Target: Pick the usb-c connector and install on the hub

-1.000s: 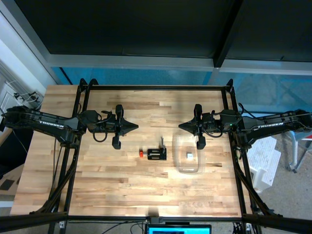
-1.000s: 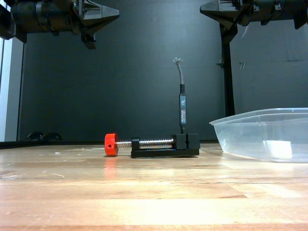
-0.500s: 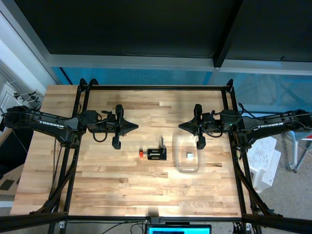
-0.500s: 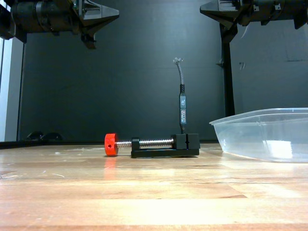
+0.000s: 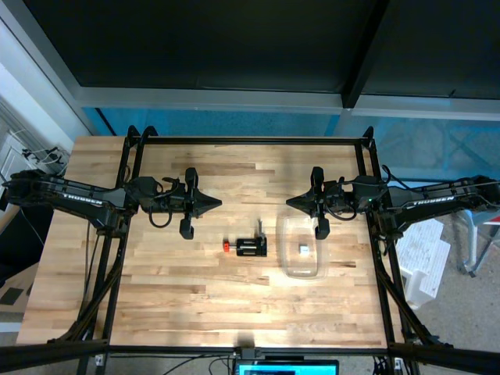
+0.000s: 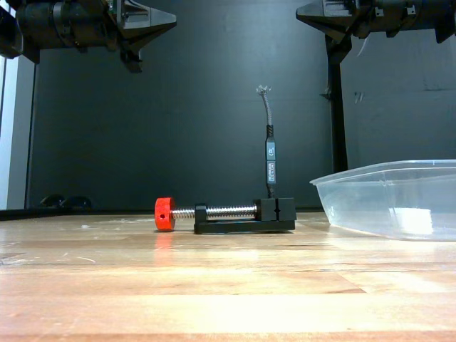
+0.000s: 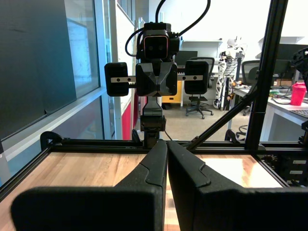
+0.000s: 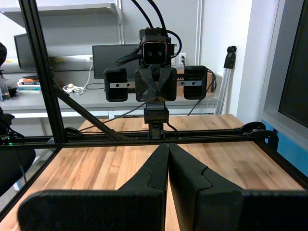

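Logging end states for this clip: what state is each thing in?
Black vise with red knob: on wooden table.
Black USB-C connector on grey braided cable: upright on vise, unheld.
Clear plastic tray: holds white block.
Left gripper: shut, empty, raised.
Right gripper: shut, empty, raised.

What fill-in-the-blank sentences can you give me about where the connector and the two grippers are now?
1. The connector stands upright on the black ___, and nothing holds it.
2. The knob at its end is ___ in colour.
3. The left gripper and the right gripper hang high, facing each other, and both are ___.
Missing words: vise; red; shut.
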